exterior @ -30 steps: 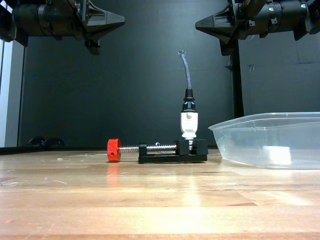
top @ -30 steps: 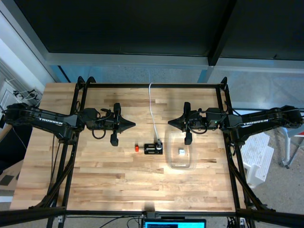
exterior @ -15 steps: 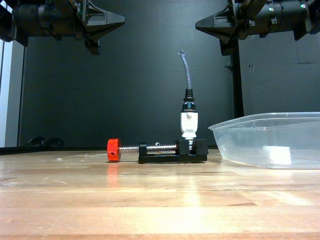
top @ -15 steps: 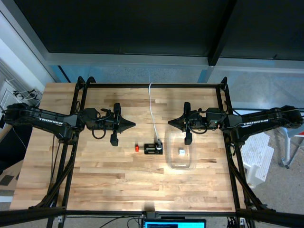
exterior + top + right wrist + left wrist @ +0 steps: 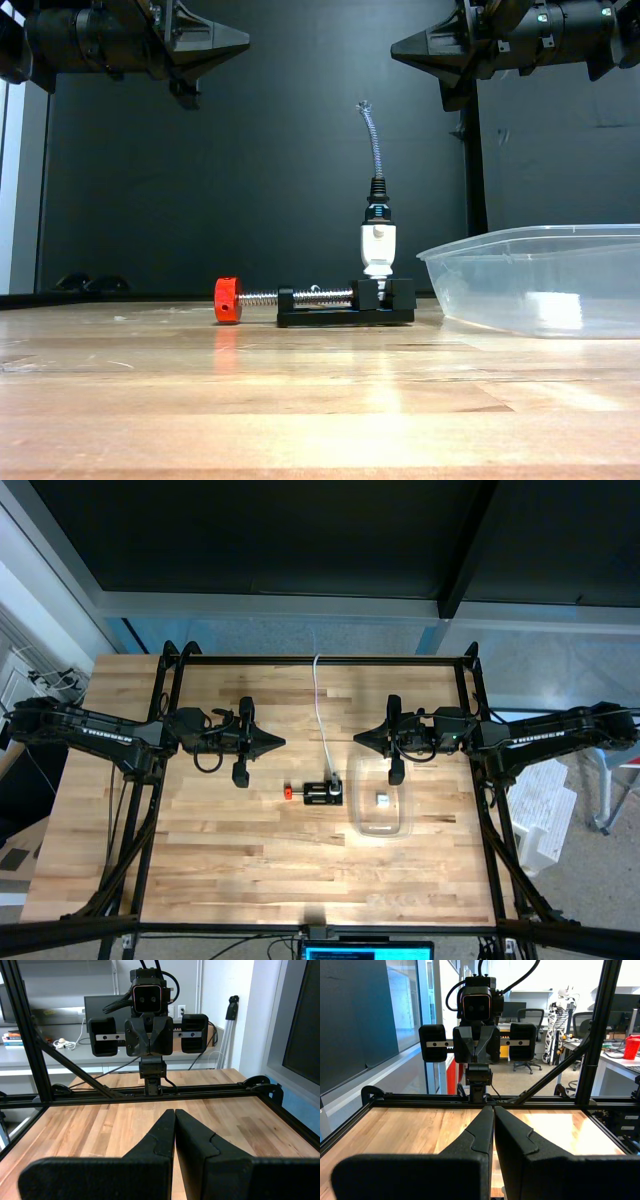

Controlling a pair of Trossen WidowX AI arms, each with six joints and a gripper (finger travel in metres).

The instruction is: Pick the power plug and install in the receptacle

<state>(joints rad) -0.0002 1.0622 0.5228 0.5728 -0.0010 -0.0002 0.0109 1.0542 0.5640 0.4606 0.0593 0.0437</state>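
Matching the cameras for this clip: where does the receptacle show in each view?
High view: receptacle mid-table, nearer the camera than the left gripper and right gripper, both shut and held above the table.
Low view: centre, on the table, left of the clear tray.
Left wrist view: not in it.
Right wrist view: not in it.
Shared landmark: its red knob, at its left end in the high and low views.
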